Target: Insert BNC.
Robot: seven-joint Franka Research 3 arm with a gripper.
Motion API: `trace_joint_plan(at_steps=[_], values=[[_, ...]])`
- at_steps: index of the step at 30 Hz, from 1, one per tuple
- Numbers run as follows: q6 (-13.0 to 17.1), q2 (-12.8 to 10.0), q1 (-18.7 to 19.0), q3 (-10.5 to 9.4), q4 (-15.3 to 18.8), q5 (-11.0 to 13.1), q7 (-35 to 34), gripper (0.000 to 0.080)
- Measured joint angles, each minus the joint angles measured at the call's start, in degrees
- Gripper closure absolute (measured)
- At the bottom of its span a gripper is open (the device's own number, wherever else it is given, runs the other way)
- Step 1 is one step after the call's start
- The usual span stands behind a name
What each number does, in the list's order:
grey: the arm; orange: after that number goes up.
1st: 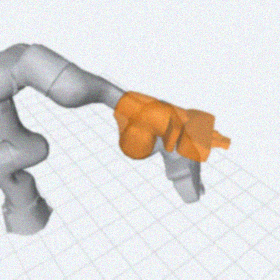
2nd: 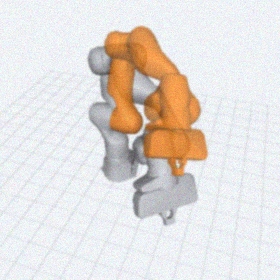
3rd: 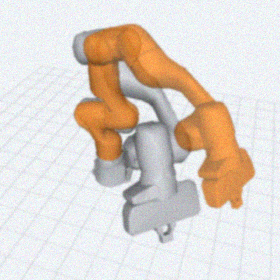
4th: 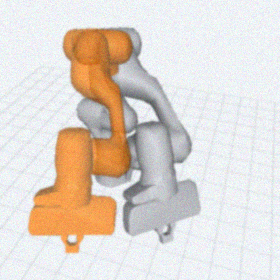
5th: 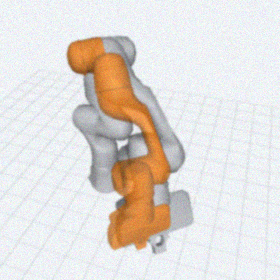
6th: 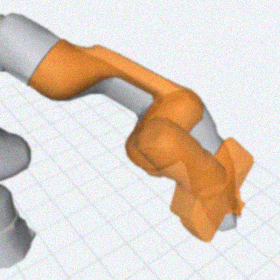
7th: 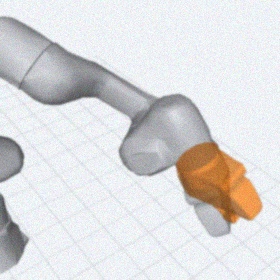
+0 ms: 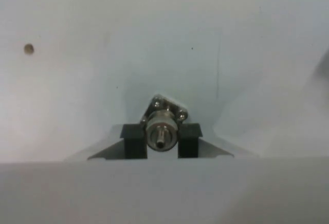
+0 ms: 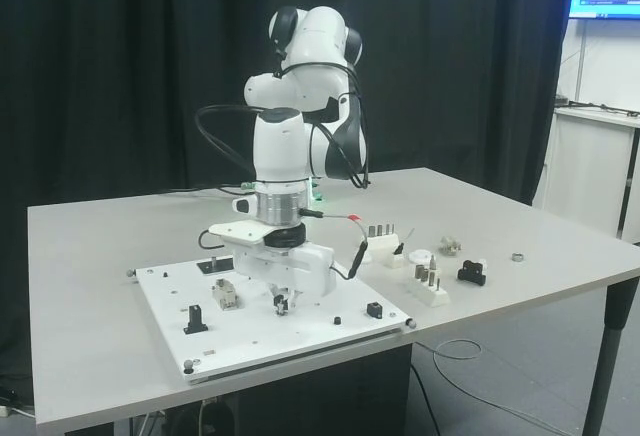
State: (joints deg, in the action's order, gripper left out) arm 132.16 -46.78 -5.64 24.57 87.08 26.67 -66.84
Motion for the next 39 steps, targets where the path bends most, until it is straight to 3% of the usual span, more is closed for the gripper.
trace_joint_plan(at_steps=[39], values=[[0.4, -0.1, 0.1, 0.01, 0.0, 0.2, -18.0, 0.0677]])
